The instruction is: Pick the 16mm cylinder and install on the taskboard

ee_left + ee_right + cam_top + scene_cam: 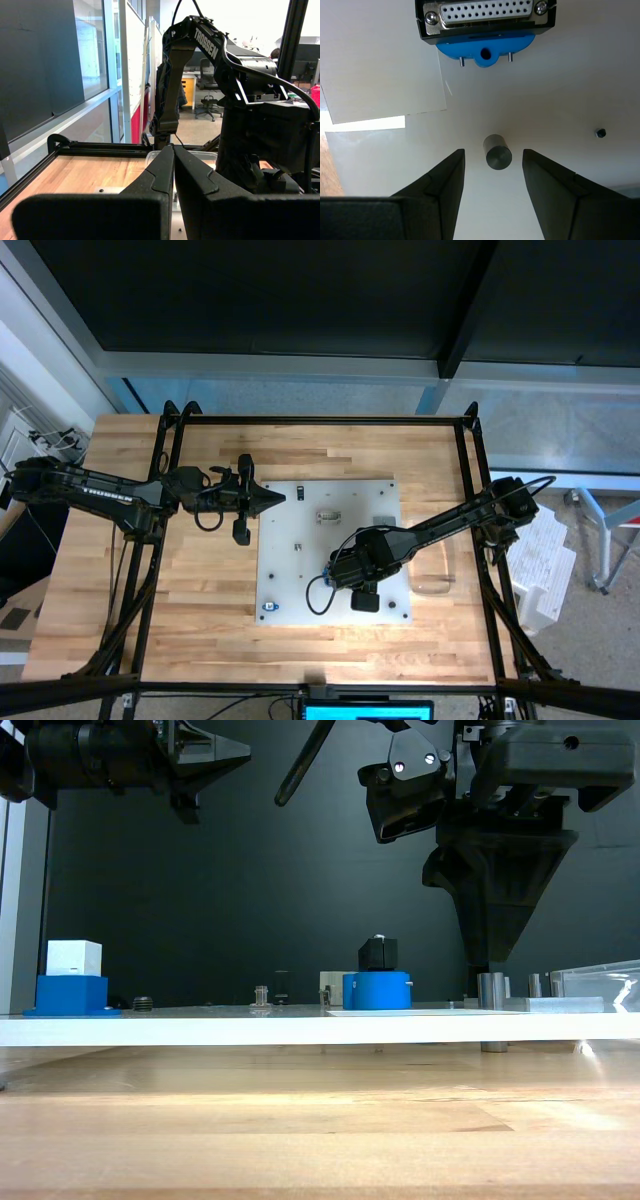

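The 16mm cylinder point(497, 151) is a short grey metal peg standing upright in the white taskboard point(560, 90). My right gripper point(492, 162) is open just above it, with a finger on each side and a gap to the peg on both. In the low view the cylinder point(490, 990) stands on the taskboard point(300, 1025) directly under the right gripper point(490, 968). From above, the right gripper point(340, 570) hangs over the taskboard point(300, 580) near its front. My left gripper point(265, 498) is shut and parked at the board's left edge, high above the table.
A blue fitting with a multi-pin connector point(485, 50) lies just beyond the peg. A blue round fitting point(378, 990) and a blue base with a white cube point(72, 990) stand on the board. A clear plastic tray point(435, 570) lies right of the board.
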